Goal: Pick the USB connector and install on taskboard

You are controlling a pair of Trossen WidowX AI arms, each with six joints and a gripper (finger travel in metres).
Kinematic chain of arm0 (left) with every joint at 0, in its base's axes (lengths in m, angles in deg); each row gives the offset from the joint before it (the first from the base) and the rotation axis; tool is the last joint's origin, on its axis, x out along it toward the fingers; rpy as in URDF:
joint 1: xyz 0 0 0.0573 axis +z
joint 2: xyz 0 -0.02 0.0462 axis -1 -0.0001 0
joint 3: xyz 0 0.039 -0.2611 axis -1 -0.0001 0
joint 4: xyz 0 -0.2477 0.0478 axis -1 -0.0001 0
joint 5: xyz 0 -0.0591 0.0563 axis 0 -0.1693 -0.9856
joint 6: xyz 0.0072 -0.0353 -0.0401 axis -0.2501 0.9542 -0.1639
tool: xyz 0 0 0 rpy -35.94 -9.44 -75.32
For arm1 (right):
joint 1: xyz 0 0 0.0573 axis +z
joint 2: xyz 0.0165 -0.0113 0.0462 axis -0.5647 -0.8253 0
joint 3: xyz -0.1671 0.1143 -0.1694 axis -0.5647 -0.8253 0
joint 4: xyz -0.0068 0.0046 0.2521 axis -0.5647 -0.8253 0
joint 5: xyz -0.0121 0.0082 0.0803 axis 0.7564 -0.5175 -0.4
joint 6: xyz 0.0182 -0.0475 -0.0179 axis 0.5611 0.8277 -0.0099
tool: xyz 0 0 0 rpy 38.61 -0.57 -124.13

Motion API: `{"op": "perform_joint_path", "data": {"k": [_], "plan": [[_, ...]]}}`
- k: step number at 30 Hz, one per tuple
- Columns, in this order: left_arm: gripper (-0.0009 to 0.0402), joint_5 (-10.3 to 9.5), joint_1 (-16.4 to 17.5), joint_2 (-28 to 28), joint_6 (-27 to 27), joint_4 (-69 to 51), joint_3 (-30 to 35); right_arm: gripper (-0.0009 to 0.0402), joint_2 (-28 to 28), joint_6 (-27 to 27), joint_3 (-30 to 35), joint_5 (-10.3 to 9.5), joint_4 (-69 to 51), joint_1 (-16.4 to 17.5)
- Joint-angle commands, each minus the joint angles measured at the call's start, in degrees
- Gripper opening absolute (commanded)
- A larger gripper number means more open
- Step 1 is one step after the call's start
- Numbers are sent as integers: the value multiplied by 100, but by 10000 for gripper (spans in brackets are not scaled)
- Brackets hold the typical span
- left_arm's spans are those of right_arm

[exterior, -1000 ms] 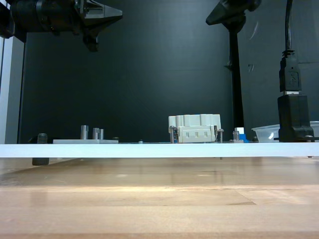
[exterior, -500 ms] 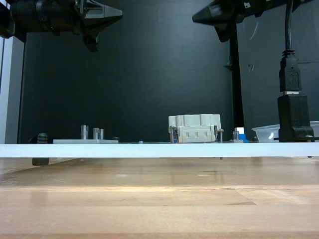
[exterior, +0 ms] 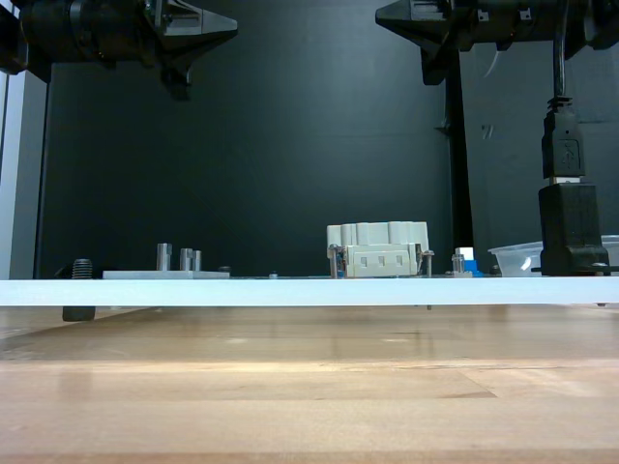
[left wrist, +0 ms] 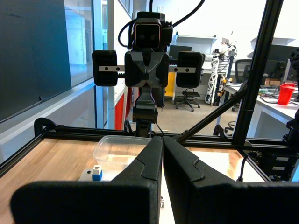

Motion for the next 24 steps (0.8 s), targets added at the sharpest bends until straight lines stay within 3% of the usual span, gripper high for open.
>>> {"op": "perform_joint_path", "data": {"k": [1,24], "plan": [[0,0,2,0,-2,2,2,0,-20,-13,-87,17,111,0],[0,0,0,0,-2,2,0,0,-20,-48,-107,13,-35,0]]}}
